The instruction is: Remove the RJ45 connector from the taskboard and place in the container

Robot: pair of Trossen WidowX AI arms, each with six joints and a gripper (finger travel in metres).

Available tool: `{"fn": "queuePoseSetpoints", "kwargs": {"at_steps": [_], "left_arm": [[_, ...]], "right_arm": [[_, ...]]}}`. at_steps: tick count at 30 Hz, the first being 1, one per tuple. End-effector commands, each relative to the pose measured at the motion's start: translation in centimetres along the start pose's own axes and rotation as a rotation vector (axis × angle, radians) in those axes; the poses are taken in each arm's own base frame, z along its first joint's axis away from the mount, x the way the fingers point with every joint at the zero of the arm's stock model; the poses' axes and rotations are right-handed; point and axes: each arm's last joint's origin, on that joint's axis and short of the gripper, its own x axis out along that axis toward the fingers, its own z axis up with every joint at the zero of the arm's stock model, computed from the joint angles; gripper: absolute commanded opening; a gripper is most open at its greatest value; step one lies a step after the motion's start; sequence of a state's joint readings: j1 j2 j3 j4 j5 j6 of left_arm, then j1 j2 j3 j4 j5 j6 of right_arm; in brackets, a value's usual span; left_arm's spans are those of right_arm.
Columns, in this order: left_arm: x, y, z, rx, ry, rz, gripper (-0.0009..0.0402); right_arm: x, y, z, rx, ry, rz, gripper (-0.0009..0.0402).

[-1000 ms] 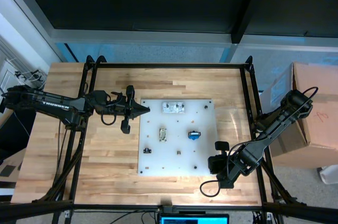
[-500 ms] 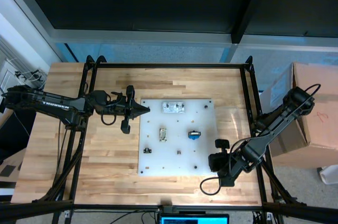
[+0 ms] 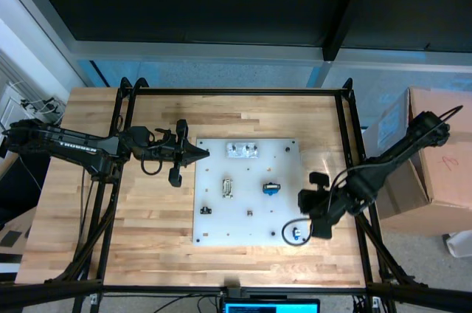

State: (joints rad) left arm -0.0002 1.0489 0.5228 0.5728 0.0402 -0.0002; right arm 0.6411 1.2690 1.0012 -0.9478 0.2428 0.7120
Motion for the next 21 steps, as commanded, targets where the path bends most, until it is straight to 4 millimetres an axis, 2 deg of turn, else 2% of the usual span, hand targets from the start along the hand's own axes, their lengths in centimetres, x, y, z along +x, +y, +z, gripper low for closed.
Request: {"fn": "queuePoseSetpoints", "kwargs": {"at_steps": [1,8,13,16,21], "left_arm": [[0.0,0.0,0.0,0.000,0.000,0.000,0.0000],[0.0,0.0,0.0,0.000,0.000,0.000,0.0000],[0.0,0.0,0.0,0.000,0.000,0.000,0.0000],[0.0,0.0,0.0,0.000,0.000,0.000,0.0000],[0.0,0.0,0.0,0.000,0.000,0.000,0.0000]], "right_arm": [[-0.2,-2.1,-0.7,0.031,0.014,-0.021,0.0000],[0.1,-6.7,-3.3,0.114,0.101,-0.068,0.0001],[0.5,-8.8,-5.4,0.166,0.170,-0.092,0.0007],[0.7,-9.3,-6.1,0.173,0.182,-0.096,0.0044],[1.0,-9.6,-6.3,0.191,0.192,-0.110,0.0139]]}}
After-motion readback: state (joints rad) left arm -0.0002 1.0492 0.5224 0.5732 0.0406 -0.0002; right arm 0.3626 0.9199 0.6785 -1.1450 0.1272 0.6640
